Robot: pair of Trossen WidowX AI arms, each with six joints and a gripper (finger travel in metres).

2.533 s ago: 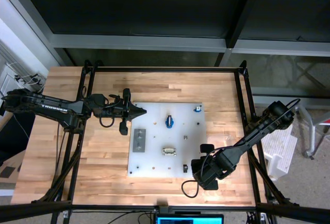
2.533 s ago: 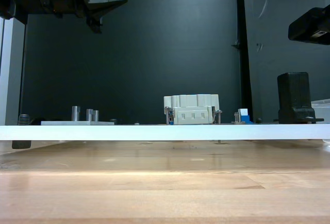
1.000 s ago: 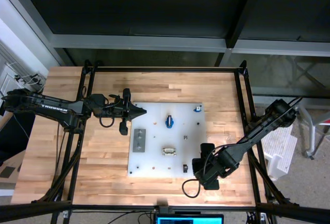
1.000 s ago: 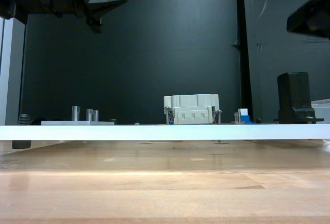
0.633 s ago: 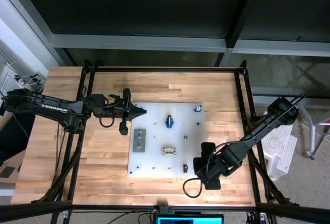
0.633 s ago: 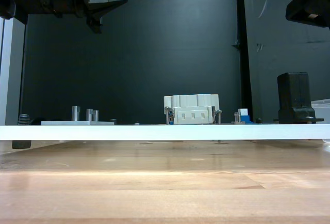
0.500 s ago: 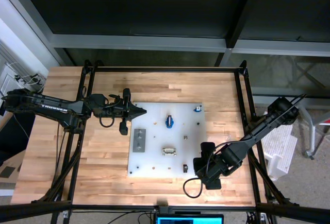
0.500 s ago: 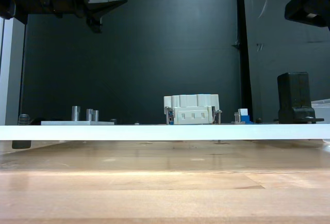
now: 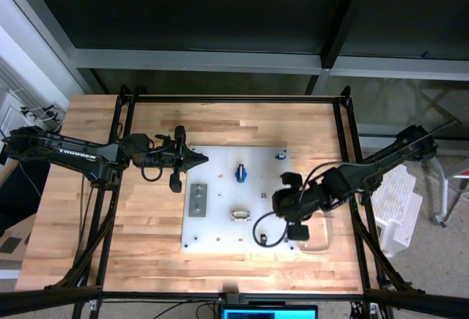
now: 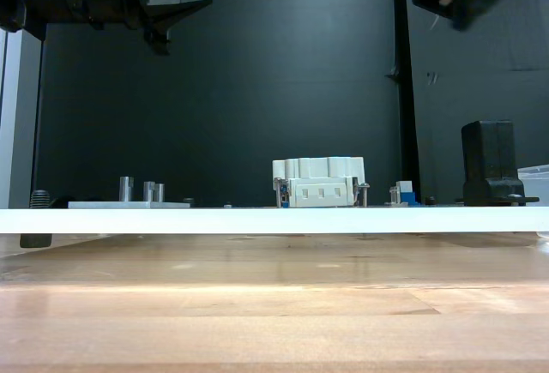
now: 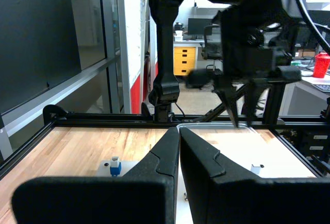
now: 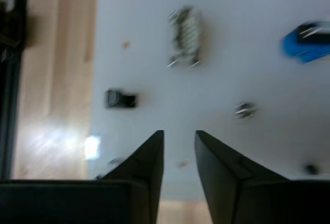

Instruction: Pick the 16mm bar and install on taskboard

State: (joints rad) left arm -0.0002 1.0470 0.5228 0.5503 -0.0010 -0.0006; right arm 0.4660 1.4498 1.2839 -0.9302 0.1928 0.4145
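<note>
Right gripper (image 9: pixel 281 201) above taskboard (image 9: pixel 220 221) right edge; left gripper (image 9: pixel 203 159) over far-left corner

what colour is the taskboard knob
Blue knob, best in high view. Left gripper over taskboard's left edge, right gripper over its right.

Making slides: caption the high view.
Left gripper hangs shut above the board's far left corner; right gripper hovers open above its right side.

Matt plastic taskboard (image 9: pixel 220 220), wooden table (image 9: pixel 146 253)
</note>
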